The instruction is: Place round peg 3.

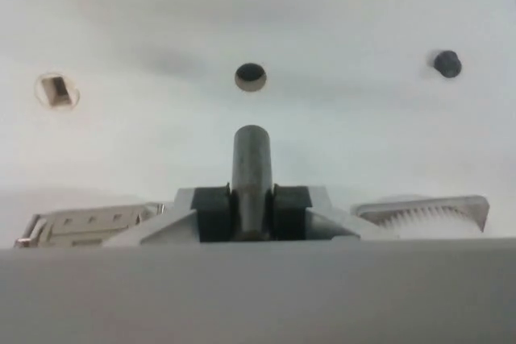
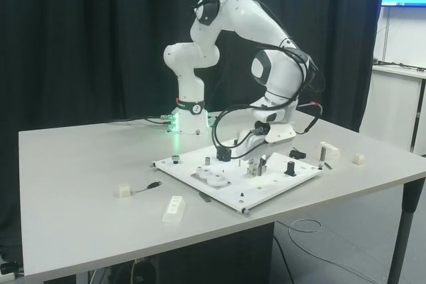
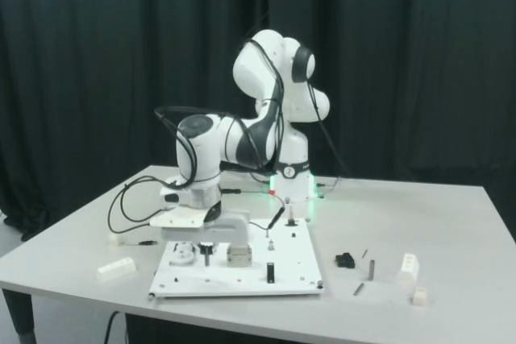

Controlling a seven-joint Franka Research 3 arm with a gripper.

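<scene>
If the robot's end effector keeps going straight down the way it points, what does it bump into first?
Probably the white board. The end effector is shut on a grey round peg that sticks out ahead, so the peg's tip would arrive first. A round hole lies just beyond the tip, but depth is unclear, so it may miss.

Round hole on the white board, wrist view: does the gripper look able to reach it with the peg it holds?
Probably yes. The gripper is shut on the round peg, and the round hole lies open just beyond the peg's tip, with only bare white board between them.
</scene>
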